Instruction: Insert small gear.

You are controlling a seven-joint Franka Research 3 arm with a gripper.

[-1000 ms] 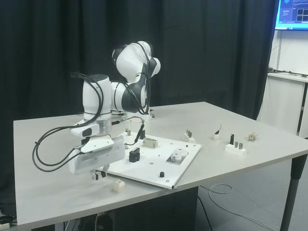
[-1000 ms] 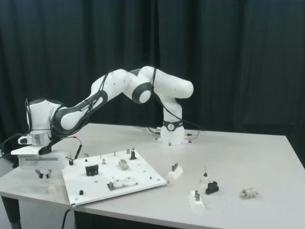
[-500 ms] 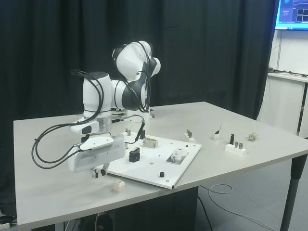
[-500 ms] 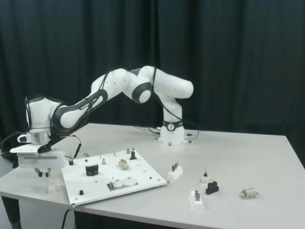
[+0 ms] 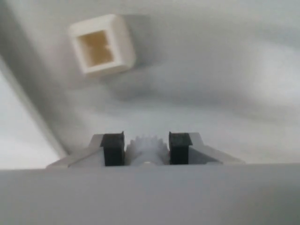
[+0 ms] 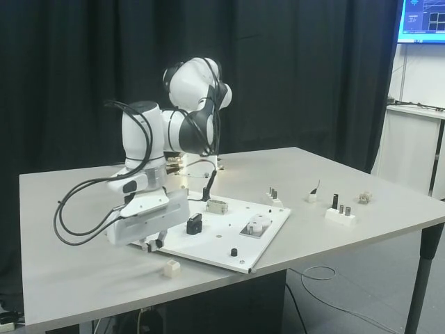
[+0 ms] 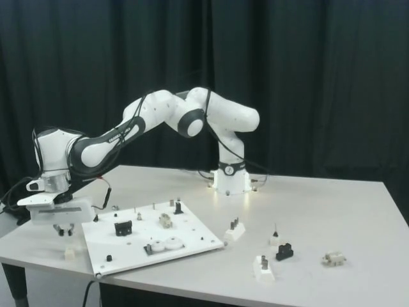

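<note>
Gear (image 5: pixel 146 149) only shows in wrist view: white, toothed, pinched between the black pads (image 5: pixel 113 149). Room views show the gripper (image 6: pixel 151 244) raised off the table (image 6: pixel 334 174) beside the board (image 6: pixel 274 226), small white holder (image 6: pixel 170 268) below it.

We see only the toothed top of the small gear (image 5: pixel 146 149); the rest hides between the black pads (image 5: pixel 113 149) and behind the wrist housing.
</note>
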